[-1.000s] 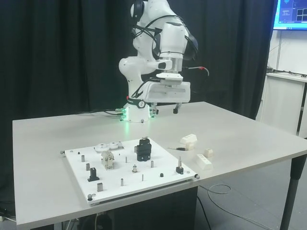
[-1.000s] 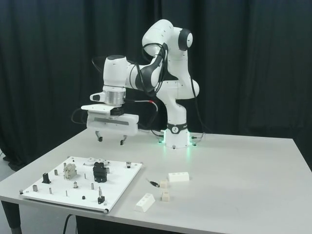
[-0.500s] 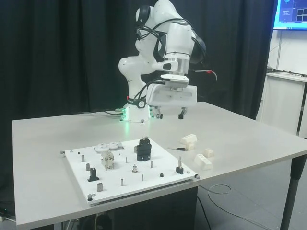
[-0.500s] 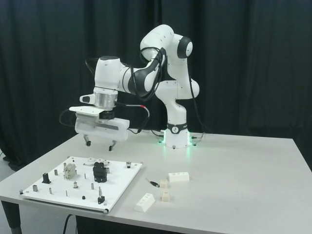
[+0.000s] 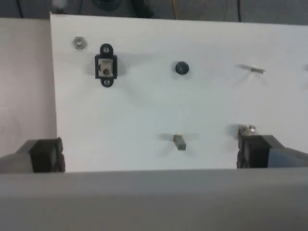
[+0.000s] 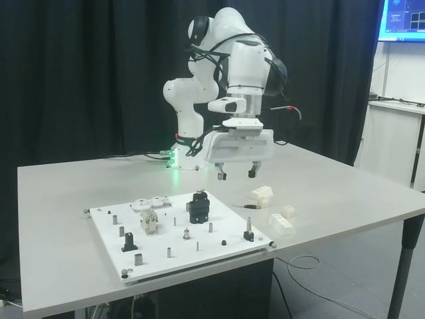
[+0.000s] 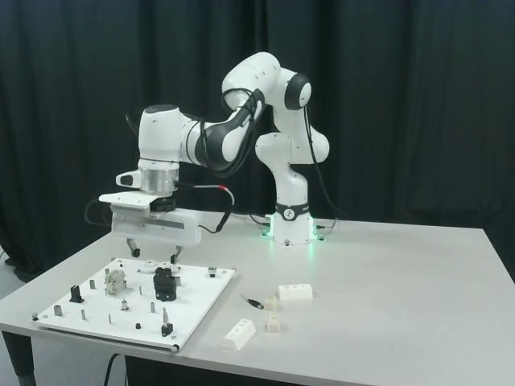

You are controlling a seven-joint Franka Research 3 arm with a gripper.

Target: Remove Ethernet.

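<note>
A white board (image 6: 212, 256) (image 7: 201, 310) (image 5: 144, 106) lies at the table's front with small parts fixed on it. Near its front corner stands a small black socket (image 5: 106, 70) (image 6: 248, 234) (image 7: 165, 328) with a pale insert. A bigger black block (image 6: 199, 207) (image 7: 164, 284) stands nearer the board's back. I cannot tell which one holds the Ethernet plug. My gripper (image 6: 236, 175) (image 7: 154, 255) (image 5: 149, 154) hangs open and empty, well above the board's back edge beyond the black block.
On the board are a black knob (image 5: 181, 68), a grey peg (image 5: 179, 142) and several pins. White blocks (image 6: 261, 194) (image 7: 294, 292) and a loose plug (image 6: 247, 207) lie on the table beside the board. The arm's base (image 6: 186, 156) stands behind.
The arm has swung from the back of the table towards the board and come lower. The gripper has stayed open and empty.
</note>
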